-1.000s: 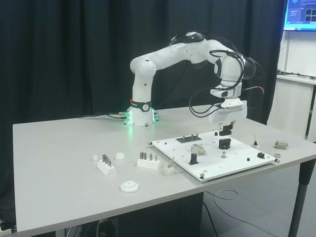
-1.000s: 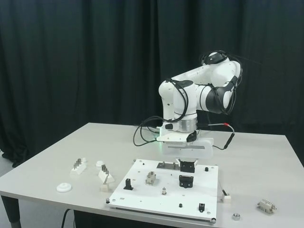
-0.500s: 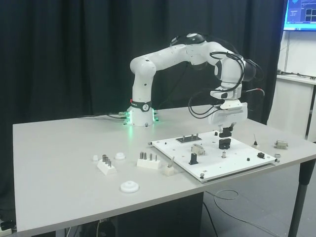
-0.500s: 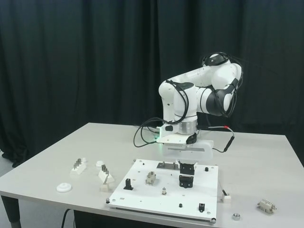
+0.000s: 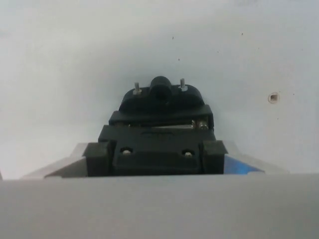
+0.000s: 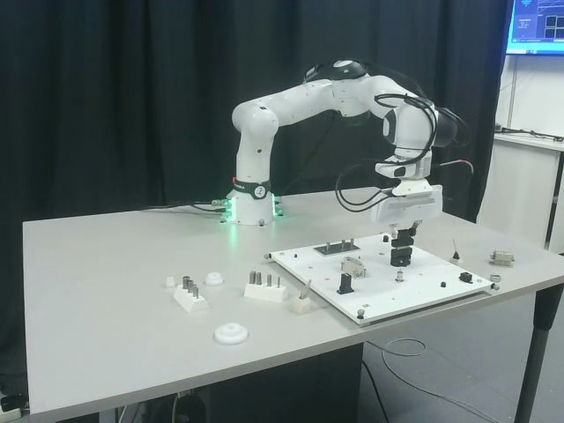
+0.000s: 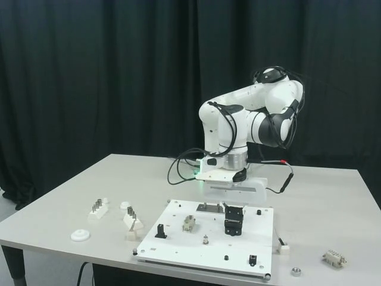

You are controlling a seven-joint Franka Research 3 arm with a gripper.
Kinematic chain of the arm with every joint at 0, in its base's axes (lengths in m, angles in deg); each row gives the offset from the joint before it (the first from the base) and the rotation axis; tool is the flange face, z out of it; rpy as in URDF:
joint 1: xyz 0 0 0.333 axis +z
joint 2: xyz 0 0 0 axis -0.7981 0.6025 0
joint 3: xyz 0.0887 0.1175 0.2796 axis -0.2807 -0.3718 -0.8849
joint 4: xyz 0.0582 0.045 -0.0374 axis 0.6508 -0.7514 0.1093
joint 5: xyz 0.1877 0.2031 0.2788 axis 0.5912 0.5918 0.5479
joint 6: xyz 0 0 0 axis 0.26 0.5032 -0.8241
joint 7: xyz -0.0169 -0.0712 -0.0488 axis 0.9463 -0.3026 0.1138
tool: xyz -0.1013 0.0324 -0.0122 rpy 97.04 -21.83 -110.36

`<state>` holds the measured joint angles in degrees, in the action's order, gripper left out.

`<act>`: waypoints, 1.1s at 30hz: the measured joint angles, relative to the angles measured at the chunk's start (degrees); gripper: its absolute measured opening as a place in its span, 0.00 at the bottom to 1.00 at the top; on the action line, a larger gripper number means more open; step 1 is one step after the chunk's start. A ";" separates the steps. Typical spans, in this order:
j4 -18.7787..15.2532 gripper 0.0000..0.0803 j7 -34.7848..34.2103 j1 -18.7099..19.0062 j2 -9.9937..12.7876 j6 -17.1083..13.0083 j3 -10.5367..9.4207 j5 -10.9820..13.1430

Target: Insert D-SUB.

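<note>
- The hand (image 7: pixel 233 210) hangs low over the white board (image 7: pixel 178 241), fingers clamped on the black D-SUB plug (image 5: pixel 157 155).
- In the wrist view the plug sits between the two black fingertips (image 5: pixel 95 158), with its two screws showing on the near face.
- Directly under it is the black socket block (image 5: pixel 160 102) on the board; in both room views plug and block appear stacked, touching or all but touching.
- My reading: the pick-up and carry are done, the alignment looks good, and seating is either beginning or about to begin.
- Left to do: press the plug fully home, let go and lift clear. Whether it has entered the socket at all cannot be told.
- A loose grey connector (image 7: pixel 334 258) lies on the bench (image 7: pixel 77 196), well apart from the board.
</note>
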<state>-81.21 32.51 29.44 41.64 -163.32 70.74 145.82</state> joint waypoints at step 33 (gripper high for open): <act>0.02 0.48 5.26 0.03 0.16 -1.20 -0.11 -0.27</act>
<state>-81.20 37.77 29.47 41.80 -164.51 70.62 145.55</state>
